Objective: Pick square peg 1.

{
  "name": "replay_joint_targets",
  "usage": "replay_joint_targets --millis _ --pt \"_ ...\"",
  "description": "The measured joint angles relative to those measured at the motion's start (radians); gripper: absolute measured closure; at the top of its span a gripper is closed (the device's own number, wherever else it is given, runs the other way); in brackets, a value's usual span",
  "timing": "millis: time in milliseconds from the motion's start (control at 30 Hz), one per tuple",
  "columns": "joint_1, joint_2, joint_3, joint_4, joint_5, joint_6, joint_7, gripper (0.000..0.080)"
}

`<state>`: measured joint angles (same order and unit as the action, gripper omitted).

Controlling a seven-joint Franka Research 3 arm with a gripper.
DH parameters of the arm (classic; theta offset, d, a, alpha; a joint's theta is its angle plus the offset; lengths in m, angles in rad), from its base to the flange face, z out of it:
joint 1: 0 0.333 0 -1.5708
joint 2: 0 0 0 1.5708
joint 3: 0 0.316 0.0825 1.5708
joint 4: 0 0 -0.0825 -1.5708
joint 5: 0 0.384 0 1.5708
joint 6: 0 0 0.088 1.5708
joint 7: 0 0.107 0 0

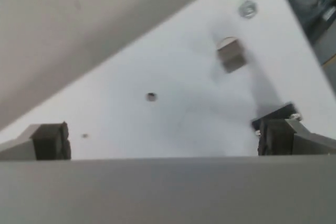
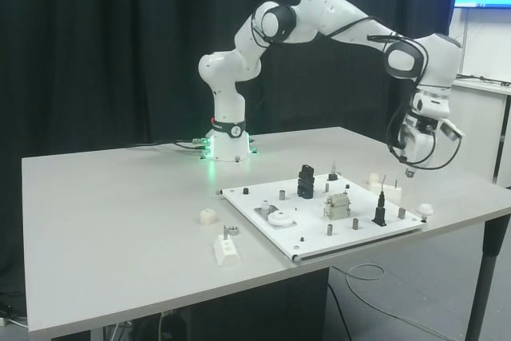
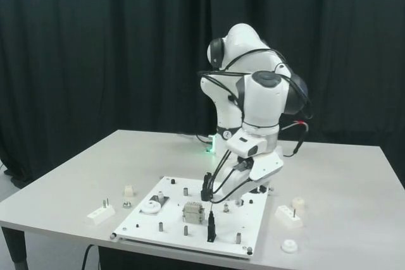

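You're hovering the end effector (image 1: 163,140) with its fingers spread wide and holding nothing, high over the white board (image 2: 319,217) on the tabletop (image 2: 120,197). What I'm taking for the square peg (image 1: 231,56) is standing on that board, off to one side. Coming down tilted like this, you're risking a glancing grip.

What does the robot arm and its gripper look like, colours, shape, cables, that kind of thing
The arm is white, built of rounded, bulbous segments with black rings at the joints. Black cables loop loosely around the wrist. A green light glows at its base on the grey table. The gripper has two grey fingers ending in dark blocky pads.
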<state>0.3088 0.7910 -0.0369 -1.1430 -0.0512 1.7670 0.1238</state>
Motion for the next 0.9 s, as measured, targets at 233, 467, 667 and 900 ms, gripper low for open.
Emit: replay_joint_targets --millis 233,467,667,900 --pt "0.037 -0.024 0.000 -0.033 -0.004 -0.028 0.122 0.0003" --pt "0.071 -0.056 0.000 -0.088 -0.013 -0.027 0.206 0.0003" --pt "0.094 -0.081 0.000 -0.134 -0.014 -0.005 0.256 0.0003" --pt "0.109 -0.105 0.000 -0.208 -0.014 0.052 0.333 0.0003"
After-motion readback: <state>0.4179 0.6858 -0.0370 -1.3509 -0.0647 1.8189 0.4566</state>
